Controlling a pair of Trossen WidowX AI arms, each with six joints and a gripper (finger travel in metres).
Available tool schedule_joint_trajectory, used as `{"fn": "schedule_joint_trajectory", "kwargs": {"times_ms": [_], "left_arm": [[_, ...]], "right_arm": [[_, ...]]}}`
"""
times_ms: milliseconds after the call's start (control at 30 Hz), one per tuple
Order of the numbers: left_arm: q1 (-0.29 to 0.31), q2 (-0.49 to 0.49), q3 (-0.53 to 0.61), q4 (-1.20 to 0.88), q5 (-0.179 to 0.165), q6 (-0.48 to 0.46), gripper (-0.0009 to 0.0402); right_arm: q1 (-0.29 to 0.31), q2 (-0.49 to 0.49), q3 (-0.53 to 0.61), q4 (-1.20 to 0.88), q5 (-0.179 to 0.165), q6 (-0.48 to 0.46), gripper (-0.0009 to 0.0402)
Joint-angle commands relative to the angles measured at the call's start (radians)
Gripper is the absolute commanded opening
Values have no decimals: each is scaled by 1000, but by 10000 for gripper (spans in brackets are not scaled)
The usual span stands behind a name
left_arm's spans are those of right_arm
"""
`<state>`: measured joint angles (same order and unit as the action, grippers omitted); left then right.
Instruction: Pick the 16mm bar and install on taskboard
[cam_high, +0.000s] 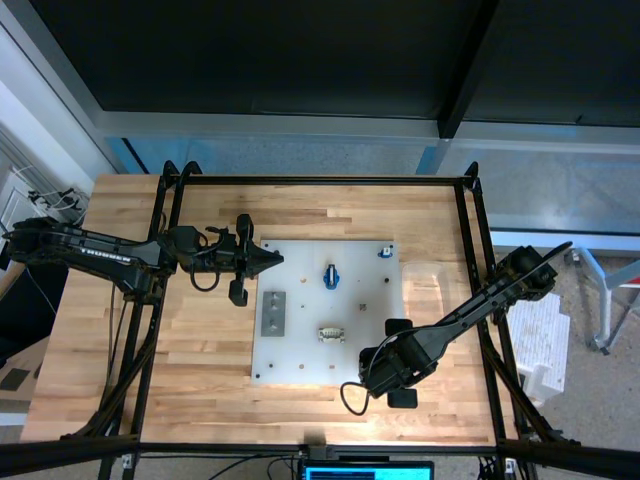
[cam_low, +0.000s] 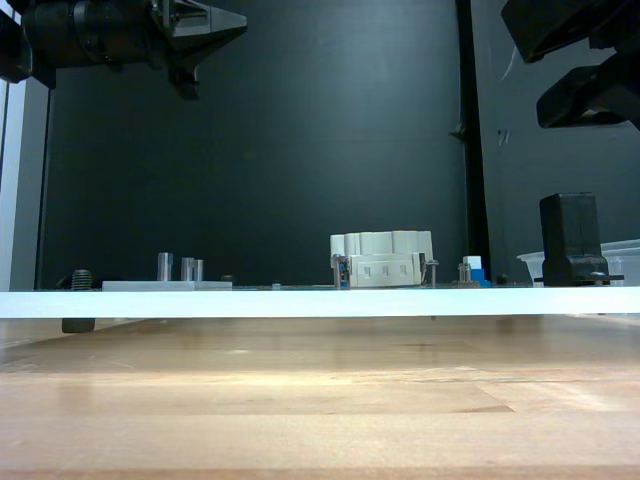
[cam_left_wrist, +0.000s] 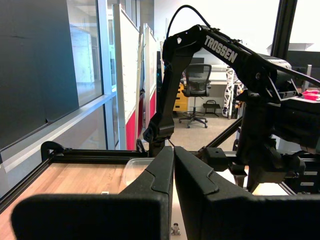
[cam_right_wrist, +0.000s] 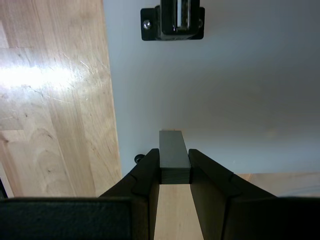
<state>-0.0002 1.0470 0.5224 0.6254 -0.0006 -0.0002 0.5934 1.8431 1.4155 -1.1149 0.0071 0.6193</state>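
Okay, wide look first: the wooden worktop (cam_high: 130, 330) fills the frame, and the white taskboard (cam_high: 300, 360) lies flat at its middle. Both arms reach in from the sides.

The left gripper (cam_high: 272, 260) hangs over the board's far left corner. The low view shows it high above the plate. Its own camera shows the two fingers (cam_left_wrist: 200, 185) pressed together with only a sliver between them and nothing held.

Over to the right gripper (cam_high: 380, 378), which is at the board's near right corner and also up in the air in the low view.

A clear plastic tray (cam_high: 428, 290) sits just beside the board's right edge. On the plate, the grey two-hole block (cam_high: 272, 312) lies toward the left side. The blue knob (cam_high: 332, 276) stands near the middle, farther back. The metal connector (cam_high: 330, 333) sits nearer the front, just right of the block. A small black part (cam_right_wrist: 172, 22) with a slot down its centre is fixed on the white surface ahead of the right gripper.

And the smallest piece: the 16mm bar (cam_right_wrist: 174, 145) is clamped between the right gripper's fingers, which are narrowed tightly onto its sides. Its grey free end sticks out past the fingertips. It is off the board, poised over the corner where the white plate meets the wood.
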Motion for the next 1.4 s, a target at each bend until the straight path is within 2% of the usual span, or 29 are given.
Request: {"fn": "schedule_joint_trajectory", "kwargs": {"times_ms": [33,1400], "left_arm": [[0,0,0,0,0,0,0],[0,0,0,0,0,0,0]], "right_arm": [[-2,-1,-6,-1,0,0,12],[-3,-14,-25,28,4,-2,12]]}}
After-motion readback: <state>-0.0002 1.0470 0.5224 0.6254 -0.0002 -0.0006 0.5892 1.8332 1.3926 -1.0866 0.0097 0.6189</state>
